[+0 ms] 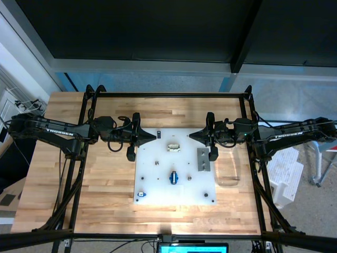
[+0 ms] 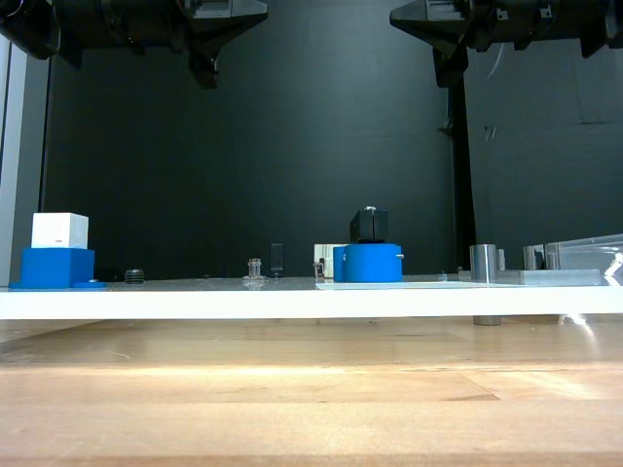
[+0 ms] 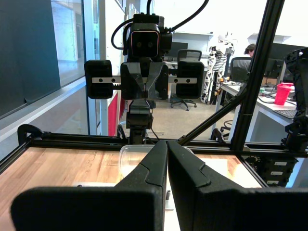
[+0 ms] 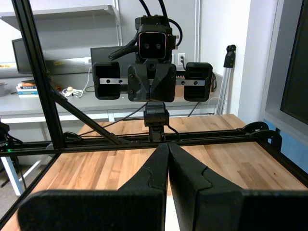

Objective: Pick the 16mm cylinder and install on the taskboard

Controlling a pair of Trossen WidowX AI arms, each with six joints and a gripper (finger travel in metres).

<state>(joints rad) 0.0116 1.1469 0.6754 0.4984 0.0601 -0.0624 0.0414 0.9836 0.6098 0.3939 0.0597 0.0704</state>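
The taskboard (image 1: 158,182) is a white square board in the middle of the wooden table, carrying a grey metal block (image 1: 203,159) and a blue fitting (image 1: 173,177). A small silvery peg (image 1: 189,177), seemingly the 16mm cylinder, stands on the board just right of the blue fitting; the low view shows it upright (image 2: 484,263). My left gripper (image 1: 149,137) hovers shut over the board's far left corner, holding nothing. Facing it, my right gripper (image 1: 192,136) hovers shut and holding nothing over the far right part. In both wrist views the fingers (image 3: 167,154) (image 4: 168,154) press together.
A clear plastic tray (image 1: 227,171) lies against the board's right edge. A blue base with a white cube (image 2: 56,255) sits at the board's near left corner. A black frame (image 1: 168,95) rings the table. Small connectors (image 1: 173,147) stand at the board's far middle.
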